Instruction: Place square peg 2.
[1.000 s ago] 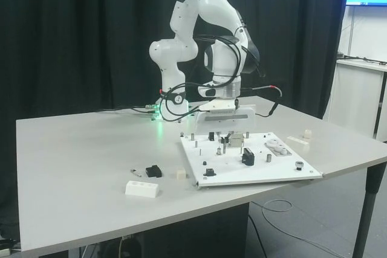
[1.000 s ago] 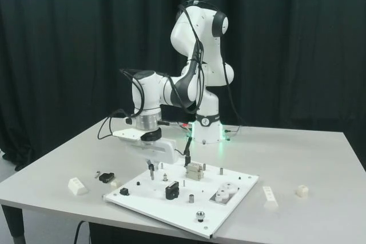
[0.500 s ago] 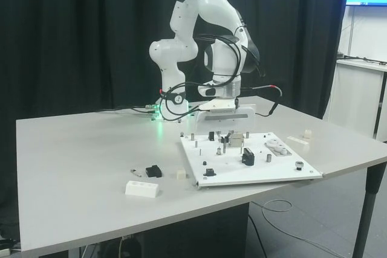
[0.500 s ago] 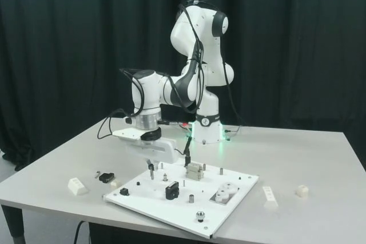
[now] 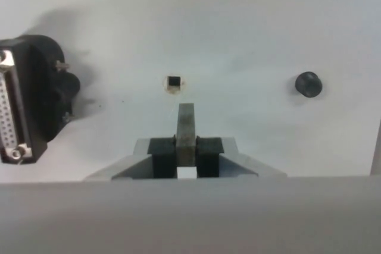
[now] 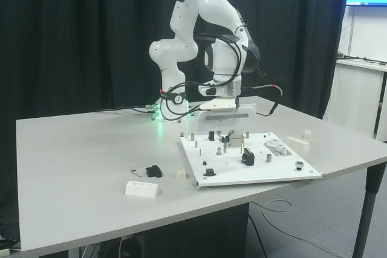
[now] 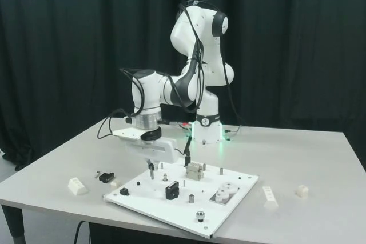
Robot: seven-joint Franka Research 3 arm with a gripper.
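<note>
The white arm's gripper (image 5: 186, 147) clamps square peg 2 (image 5: 186, 124) upright over the white board (image 7: 234, 201), centre frame in both room views, the peg's tip just short of a small square hole (image 5: 174, 81). A black multi-pin connector (image 5: 27, 96) sits at the wrist frame's left edge, a black round knob (image 5: 308, 84) at right. No legible writing shows. Nothing has visibly shifted since half a second ago.

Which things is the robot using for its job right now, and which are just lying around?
Using:
gripper, shut on the square peg
small square hole in the white board

Lying around:
black connector
round black knob
white block on the table
</note>
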